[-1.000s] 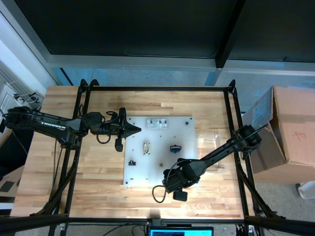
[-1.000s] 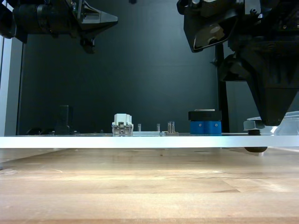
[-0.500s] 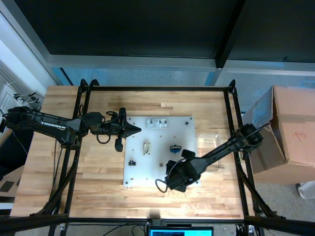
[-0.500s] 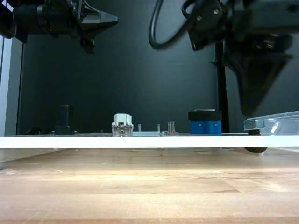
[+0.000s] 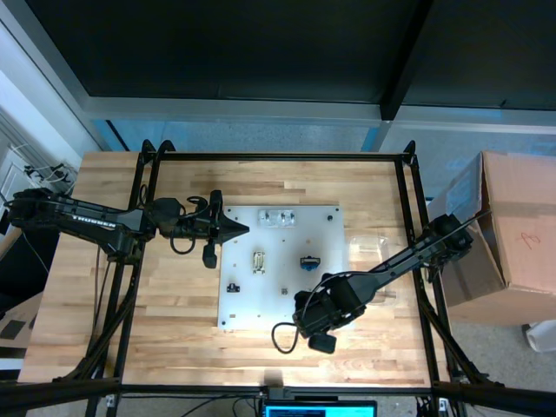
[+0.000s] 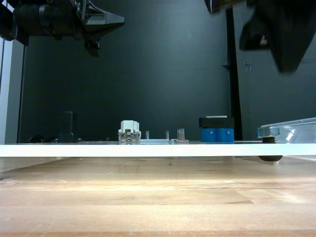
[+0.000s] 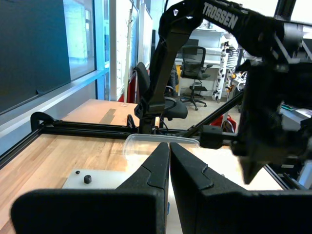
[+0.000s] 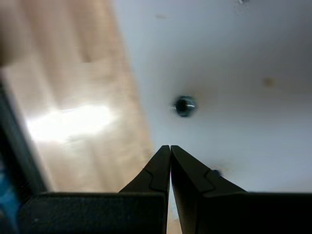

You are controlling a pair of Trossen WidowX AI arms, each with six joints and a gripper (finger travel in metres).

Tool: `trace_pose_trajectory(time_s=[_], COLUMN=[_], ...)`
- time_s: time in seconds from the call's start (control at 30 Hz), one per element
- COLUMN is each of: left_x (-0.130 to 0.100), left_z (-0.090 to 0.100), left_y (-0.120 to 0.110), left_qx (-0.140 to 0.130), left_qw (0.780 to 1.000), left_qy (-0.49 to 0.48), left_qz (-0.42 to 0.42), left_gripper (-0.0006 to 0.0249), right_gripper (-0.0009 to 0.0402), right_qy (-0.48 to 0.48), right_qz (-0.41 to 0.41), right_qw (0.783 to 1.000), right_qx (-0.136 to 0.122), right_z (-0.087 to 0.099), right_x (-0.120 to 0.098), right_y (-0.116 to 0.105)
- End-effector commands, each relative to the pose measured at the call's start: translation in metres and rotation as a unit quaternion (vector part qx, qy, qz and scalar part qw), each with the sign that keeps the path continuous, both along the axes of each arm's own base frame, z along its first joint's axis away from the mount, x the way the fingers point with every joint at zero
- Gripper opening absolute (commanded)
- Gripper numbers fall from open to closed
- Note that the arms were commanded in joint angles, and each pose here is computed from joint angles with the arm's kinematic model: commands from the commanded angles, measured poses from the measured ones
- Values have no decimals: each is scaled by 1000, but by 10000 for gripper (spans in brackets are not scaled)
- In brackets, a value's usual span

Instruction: Unfasten the M12 nut and place it in the container

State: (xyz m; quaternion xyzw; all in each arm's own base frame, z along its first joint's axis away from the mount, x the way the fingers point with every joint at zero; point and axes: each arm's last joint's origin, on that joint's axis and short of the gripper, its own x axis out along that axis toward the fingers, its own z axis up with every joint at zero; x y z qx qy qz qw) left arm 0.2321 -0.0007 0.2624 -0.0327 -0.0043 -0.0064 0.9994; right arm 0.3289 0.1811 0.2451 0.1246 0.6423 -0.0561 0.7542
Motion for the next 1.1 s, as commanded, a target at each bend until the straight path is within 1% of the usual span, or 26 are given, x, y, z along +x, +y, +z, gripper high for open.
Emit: trace_pose_trajectory(time_s=[0.03,0.1,0.23,0.33,0.43,0.63,0.77,0.8,0.83,0.9,0.93,0.97,1.0,1.1], left_x=[0,0,0,0,0,0,0,0,0,0,0,0,0,0], left_z=[0,0,0,0,0,0,0,0,0,0,0,0,0,0], left_y=[0,0,0,0,0,0,0,0,0,0,0,0,0,0], left_qx=[0,0,0,0,0,0,0,0,0,0,0,0,0,0], left_qw=[1000,1000,1000,1000,1000,1000,1000,1000,1000,1000,1000,1000,1000,1000], left_qy=[0,0,0,0,0,0,0,0,0,0,0,0,0,0], left_qz=[0,0,0,0,0,0,0,0,0,0,0,0,0,0], left_gripper=[0,0,0,0,0,0,0,0,0,0,0,0,0,0], right_gripper=[0,0,0,0,0,0,0,0,0,0,0,0,0,0], right_qy=[-8,-2,14,18,16,23,25,25,27,30,32,36,40,40], right_qz=[7,9,19,20,20,22,21,20,15,-23,-39,-43,-43,-50], right_qw=[1000,1000,1000,1000,1000,999,999,999,999,996,993,992,991,991], right_qx=[3,-1,-6,-4,-3,-8,-12,-17,-31,-85,-106,-116,-119,-118], right_z=[4,-2,-24,-41,-51,-58,-59,-59,-58,-55,-52,-50,-47,-41], right_x=[4,6,12,15,17,16,15,14,13,8,6,4,2,1], right_y=[2,3,7,10,11,9,8,7,5,-1,-4,-5,-6,-7])
